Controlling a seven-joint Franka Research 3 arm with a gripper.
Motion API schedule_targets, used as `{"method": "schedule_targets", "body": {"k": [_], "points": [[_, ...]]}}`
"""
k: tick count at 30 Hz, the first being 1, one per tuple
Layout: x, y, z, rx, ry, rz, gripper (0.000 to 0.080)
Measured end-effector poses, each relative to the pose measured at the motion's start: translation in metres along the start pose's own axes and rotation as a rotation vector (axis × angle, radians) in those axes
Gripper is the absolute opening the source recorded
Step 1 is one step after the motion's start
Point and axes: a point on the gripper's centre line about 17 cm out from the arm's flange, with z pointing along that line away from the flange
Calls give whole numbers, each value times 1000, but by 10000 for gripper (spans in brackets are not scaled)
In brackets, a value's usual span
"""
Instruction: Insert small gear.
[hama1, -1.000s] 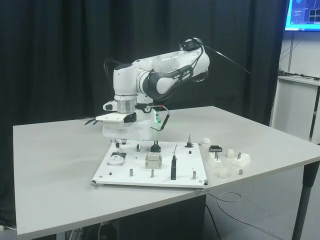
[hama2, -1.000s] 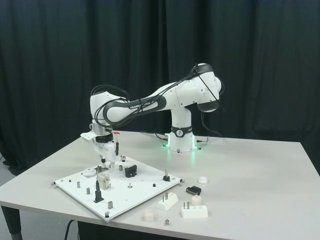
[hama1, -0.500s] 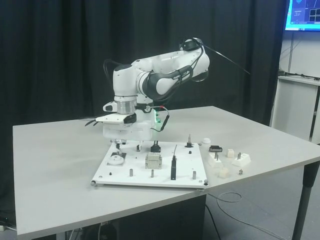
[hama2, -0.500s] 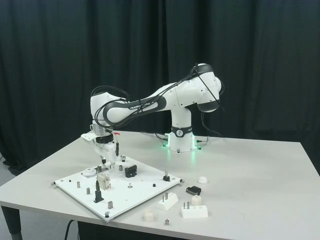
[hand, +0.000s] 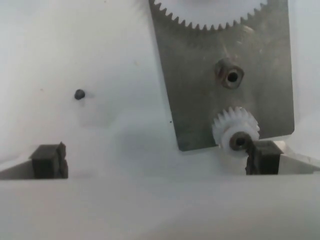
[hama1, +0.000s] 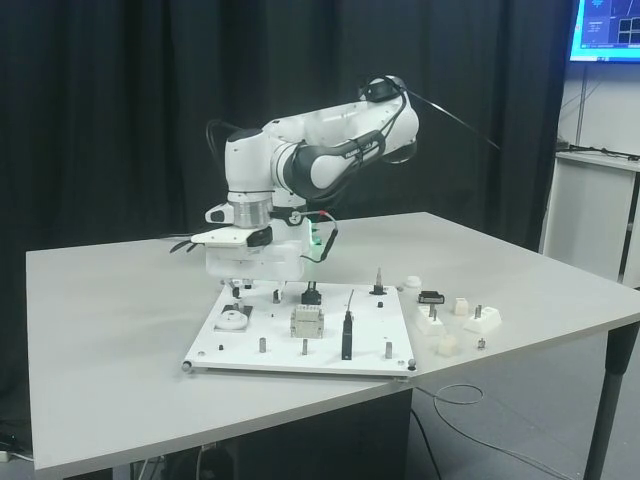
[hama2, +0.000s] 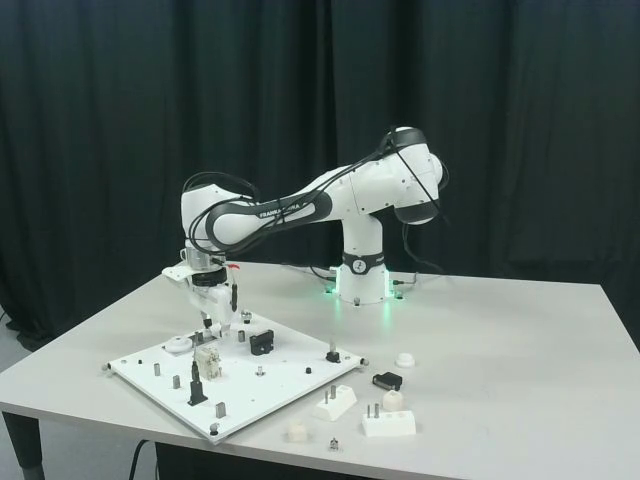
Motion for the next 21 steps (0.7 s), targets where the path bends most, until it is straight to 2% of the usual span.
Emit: {"method": "schedule_targets", "body": {"k": [10,21], "points": [[0,0,-3,3,8,1,800],[-5,2,-28,-15,16,-7,800]]}}
